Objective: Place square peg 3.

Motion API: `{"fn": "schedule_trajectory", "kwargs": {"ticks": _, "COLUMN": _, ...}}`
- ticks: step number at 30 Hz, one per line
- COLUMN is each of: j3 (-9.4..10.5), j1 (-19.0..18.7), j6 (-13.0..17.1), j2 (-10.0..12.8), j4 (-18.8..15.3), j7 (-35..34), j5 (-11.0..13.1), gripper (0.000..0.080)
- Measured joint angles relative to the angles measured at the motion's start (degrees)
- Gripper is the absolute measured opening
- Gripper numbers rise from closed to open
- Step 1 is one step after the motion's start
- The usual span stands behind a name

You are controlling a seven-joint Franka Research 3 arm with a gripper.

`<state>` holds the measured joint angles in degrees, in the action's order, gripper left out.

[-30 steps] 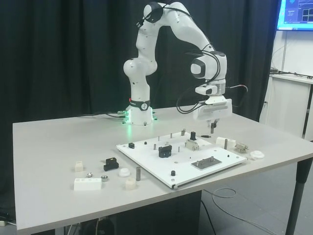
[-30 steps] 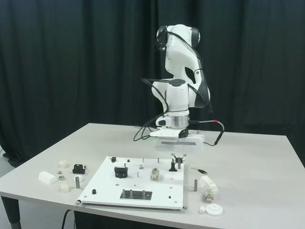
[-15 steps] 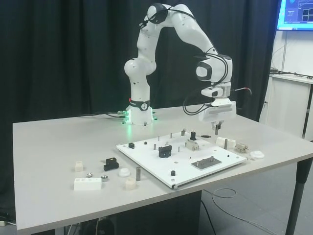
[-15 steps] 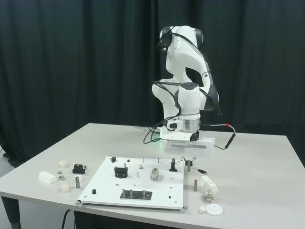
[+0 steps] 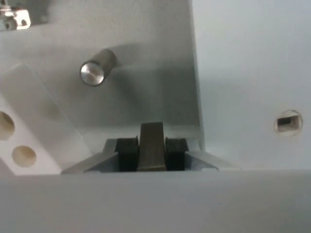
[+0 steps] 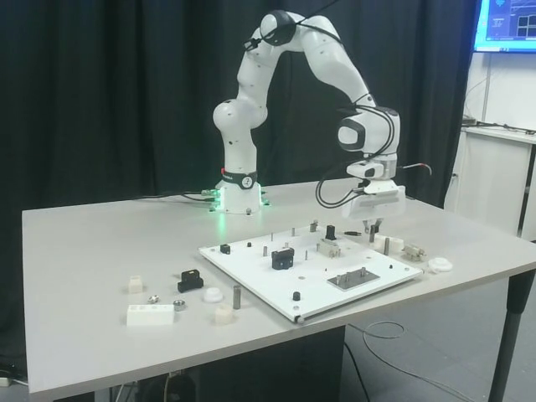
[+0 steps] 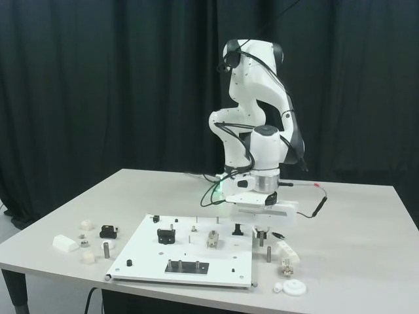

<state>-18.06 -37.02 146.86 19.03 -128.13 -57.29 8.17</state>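
Wrist view: fingers (image 5: 127, 154) closed on peg (image 5: 151, 145), above white board's edge (image 5: 194, 77); steel pin (image 5: 96, 69) on table (image 5: 146, 92) nearby.
First room view: gripper (image 6: 374, 223) has shifted outward beyond board (image 6: 311, 270), lower than before.
Second room view: gripper (image 7: 260, 234) now near white block (image 7: 286, 251).

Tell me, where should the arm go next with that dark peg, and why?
Probably slide the end effector over the white board toward its square socket; the square peg it grips hangs over grey table, beside the board's edge.
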Motion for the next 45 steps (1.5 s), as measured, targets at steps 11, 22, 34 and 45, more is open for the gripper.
{"fn": "schedule_trajectory", "kwargs": {"ticks": 11, "j3": 0.65, "j1": 0.03, "j6": 0.45, "j2": 1.21, "j4": 0.27, "j7": -0.86, "j5": 0.16, "gripper": 0.0114}}
{"fn": "schedule_trajectory", "kwargs": {"ticks": 22, "j3": 2.35, "j1": 0.61, "j6": 1.47, "j2": 2.97, "j4": 0.51, "j7": -2.16, "j5": 0.37, "gripper": 0.0114}}
{"fn": "schedule_trajectory", "kwargs": {"ticks": 34, "j3": 3.88, "j1": 1.53, "j6": 1.58, "j2": 3.69, "j4": 1.06, "j7": -2.93, "j5": 0.40, "gripper": 0.0337}}
{"fn": "schedule_trajectory", "kwargs": {"ticks": 45, "j3": 4.02, "j1": 1.56, "j6": -1.00, "j2": 2.73, "j4": 2.47, "j7": -3.51, "j5": 0.40, "gripper": 0.0792}}
